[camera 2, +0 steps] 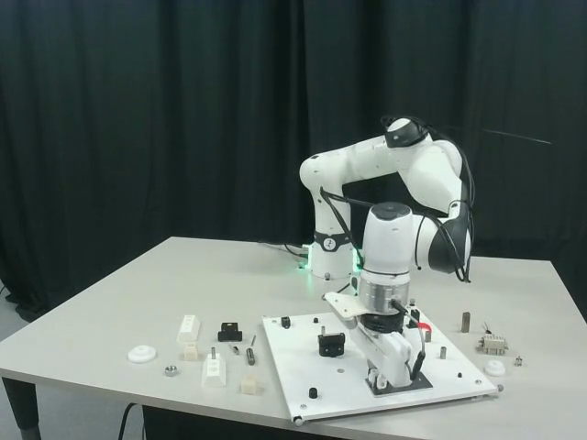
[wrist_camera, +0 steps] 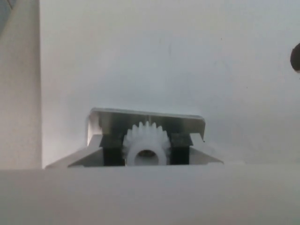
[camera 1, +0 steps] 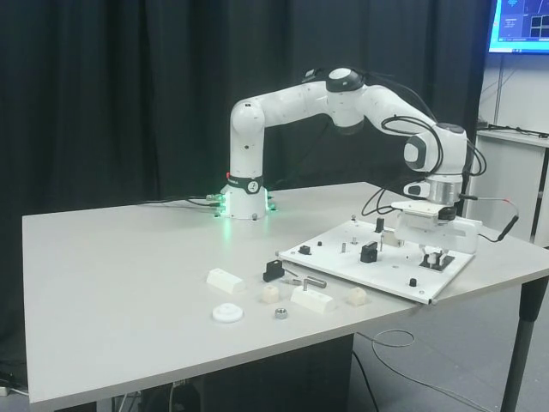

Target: Remove small gear.

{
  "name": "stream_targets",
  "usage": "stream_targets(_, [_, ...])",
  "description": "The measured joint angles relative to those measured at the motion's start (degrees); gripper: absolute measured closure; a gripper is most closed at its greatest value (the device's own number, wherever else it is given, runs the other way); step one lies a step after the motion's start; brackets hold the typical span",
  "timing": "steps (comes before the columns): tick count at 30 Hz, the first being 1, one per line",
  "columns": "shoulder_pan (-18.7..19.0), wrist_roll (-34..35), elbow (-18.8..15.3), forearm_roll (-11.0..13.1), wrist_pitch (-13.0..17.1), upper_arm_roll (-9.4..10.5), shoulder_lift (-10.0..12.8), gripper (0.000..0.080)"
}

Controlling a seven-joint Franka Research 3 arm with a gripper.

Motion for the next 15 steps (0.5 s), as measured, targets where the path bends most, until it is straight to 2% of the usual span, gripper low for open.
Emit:
stream_targets(6, [0.0,-0.5,0.0,-0.3,-1.2,-0.90,-0.7,0.0597])
stream_targets(15, [0.1,-1.5,0.5,-0.3,-5.5,-3.50,-1.8,0.0597])
